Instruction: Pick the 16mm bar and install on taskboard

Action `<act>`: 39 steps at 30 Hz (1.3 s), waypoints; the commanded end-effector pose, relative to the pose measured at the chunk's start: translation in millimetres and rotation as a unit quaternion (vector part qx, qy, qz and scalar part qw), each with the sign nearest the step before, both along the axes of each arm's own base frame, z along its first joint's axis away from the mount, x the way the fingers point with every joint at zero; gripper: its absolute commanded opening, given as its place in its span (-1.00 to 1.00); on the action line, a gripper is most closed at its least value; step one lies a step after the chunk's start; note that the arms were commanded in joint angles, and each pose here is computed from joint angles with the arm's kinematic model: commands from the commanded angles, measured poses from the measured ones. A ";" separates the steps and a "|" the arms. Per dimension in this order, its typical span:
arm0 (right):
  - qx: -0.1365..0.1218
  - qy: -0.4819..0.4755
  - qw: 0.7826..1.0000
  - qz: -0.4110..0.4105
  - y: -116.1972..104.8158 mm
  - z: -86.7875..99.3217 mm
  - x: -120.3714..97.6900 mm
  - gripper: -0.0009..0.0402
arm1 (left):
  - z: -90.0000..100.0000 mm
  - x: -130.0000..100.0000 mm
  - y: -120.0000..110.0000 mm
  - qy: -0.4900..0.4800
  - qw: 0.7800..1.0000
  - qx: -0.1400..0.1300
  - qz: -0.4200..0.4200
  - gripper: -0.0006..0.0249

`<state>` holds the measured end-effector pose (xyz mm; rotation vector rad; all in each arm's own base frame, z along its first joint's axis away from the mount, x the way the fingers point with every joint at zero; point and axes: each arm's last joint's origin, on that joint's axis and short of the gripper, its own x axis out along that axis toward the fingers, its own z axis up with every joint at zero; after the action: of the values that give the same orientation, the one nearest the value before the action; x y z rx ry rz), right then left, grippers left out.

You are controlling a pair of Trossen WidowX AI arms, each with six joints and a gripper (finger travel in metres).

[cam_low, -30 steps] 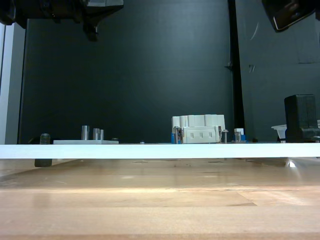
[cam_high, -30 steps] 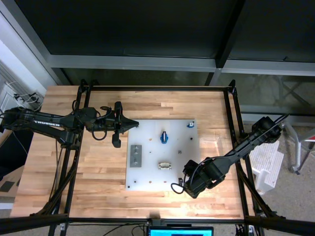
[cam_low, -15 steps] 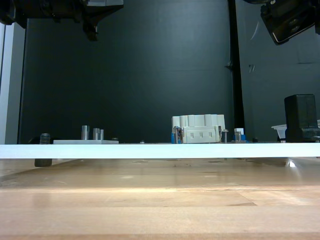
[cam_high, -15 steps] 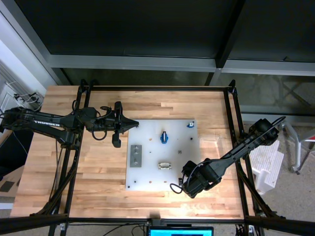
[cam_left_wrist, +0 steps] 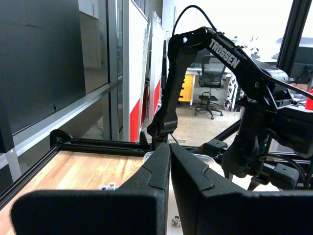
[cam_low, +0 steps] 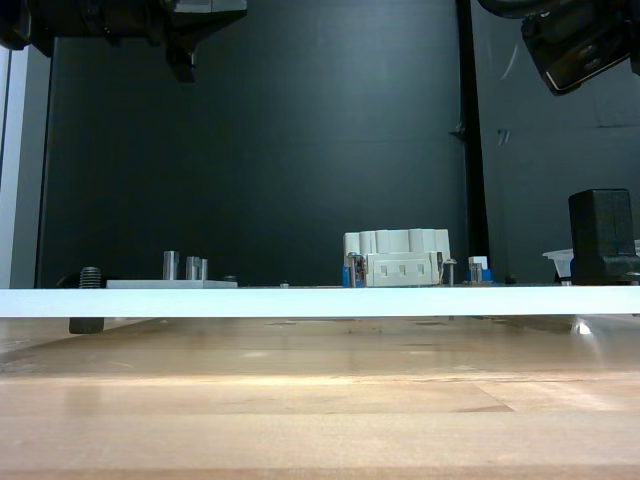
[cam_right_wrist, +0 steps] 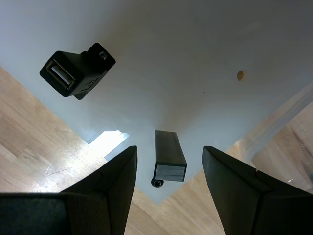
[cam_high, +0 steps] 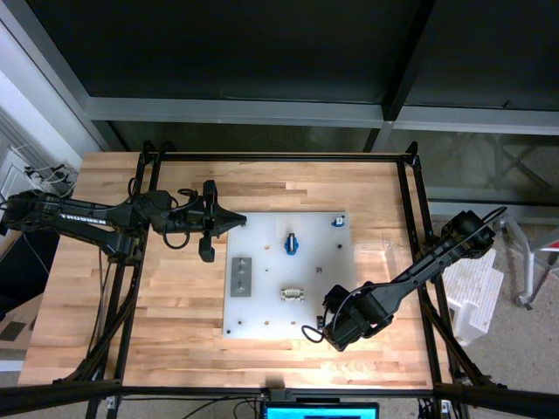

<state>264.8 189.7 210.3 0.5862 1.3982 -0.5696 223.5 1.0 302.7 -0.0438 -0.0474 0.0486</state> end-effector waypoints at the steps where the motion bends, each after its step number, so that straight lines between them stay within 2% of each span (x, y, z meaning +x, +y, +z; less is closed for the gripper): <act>1: 0.000 0.000 1.000 0.000 0.0 -0.1 0.0 -0.10 | 0.0 0.1 0.0 0.000 1.000 0.000 0.000 -0.95; 26: 0.000 0.000 1.000 0.004 -0.1 0.3 -0.2 -0.89 | 0.0 0.1 0.1 0.000 1.000 0.000 0.000 -0.95; 34: 0.006 -0.012 0.999 0.035 -2.1 9.6 -3.0 -0.95 | 0.0 0.1 0.1 0.000 1.000 0.000 0.000 -0.95; 39: 0.001 -0.019 0.991 0.129 -3.9 16.5 -5.4 -0.96 | 0.0 0.1 0.1 0.000 1.000 0.000 0.000 -0.95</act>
<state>259.9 186.2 225.4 0.4508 1.4060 -0.3899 223.5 1.0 302.7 -0.0438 -0.0478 0.0486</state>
